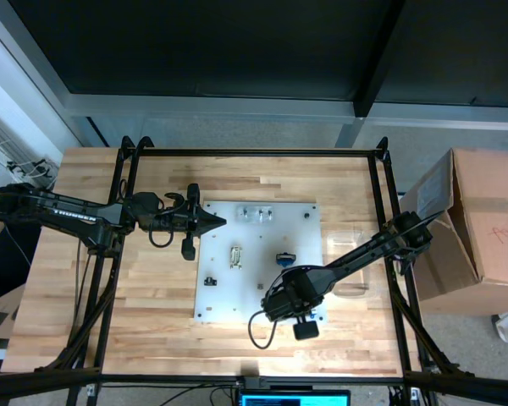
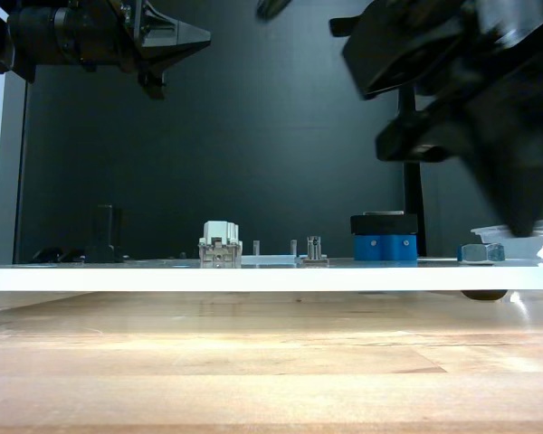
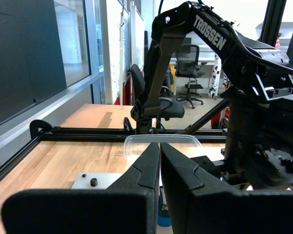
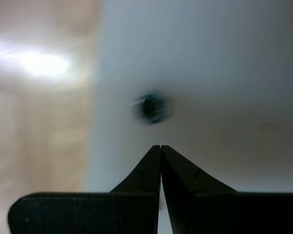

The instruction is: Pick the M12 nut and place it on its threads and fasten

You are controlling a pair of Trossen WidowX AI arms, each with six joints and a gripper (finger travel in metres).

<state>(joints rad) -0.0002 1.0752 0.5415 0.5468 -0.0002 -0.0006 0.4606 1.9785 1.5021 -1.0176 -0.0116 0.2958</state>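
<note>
Wooden tabletop (image 1: 152, 321), right pincer (image 4: 160, 147) near nut (image 2: 480, 252), left pincer (image 1: 220, 222) over board (image 1: 237, 296) edge

Wooden table (image 1: 59, 283), cardboard box (image 1: 474, 222)

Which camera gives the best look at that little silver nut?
The low view: the nut shows side-on at board level, under the right gripper. High view: that gripper hides it. Wrist views: cannot tell. Left gripper hovers over board's left edge.

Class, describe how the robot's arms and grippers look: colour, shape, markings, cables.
The left arm and right arm are black and jointed, with white TROSSEN lettering and looped cables. The left gripper, at the board's left edge, and right gripper, over its near right, have black, tapering jaws.
</note>
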